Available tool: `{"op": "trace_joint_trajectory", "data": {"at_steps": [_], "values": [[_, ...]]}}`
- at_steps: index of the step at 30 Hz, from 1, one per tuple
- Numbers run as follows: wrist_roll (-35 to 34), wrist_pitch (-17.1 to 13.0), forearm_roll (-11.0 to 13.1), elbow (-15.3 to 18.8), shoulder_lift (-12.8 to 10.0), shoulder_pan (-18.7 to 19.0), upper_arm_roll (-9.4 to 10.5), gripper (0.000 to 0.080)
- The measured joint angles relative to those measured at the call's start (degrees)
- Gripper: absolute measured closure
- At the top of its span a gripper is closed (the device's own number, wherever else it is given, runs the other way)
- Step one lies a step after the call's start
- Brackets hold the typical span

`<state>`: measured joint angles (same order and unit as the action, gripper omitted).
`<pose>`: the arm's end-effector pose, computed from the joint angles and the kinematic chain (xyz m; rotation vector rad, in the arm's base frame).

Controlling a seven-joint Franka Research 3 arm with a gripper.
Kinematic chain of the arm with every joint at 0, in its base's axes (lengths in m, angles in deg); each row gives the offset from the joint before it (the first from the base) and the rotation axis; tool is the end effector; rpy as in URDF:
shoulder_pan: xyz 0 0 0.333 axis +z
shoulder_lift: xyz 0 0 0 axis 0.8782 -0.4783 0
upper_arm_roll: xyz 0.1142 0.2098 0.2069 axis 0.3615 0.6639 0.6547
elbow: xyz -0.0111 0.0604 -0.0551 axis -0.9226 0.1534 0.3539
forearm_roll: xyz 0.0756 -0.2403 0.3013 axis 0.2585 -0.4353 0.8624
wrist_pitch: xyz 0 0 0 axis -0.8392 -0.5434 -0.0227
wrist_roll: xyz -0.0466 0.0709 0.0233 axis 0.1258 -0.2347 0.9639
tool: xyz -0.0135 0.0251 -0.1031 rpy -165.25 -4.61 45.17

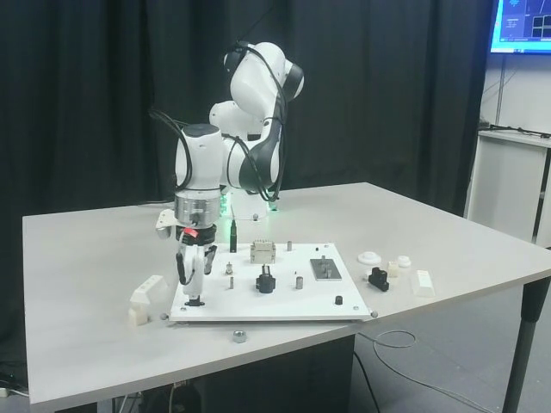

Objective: Remove Ethernet.

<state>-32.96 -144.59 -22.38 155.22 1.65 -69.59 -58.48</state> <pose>0.6006 -0.3840 0.2215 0.6589 -3.0582 0.1057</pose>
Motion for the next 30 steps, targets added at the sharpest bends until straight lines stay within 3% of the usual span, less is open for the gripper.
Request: {"op": "trace_joint_trajectory", "data": {"at_steps": [21,30], "values": [[-0.1,1.0,-0.2,-0.3,1.0,-0.1,-0.44,0.0724],[-0.1,5.6,-0.6,-1.0,4.0,-0.1,-1.64,0.0725]]}}
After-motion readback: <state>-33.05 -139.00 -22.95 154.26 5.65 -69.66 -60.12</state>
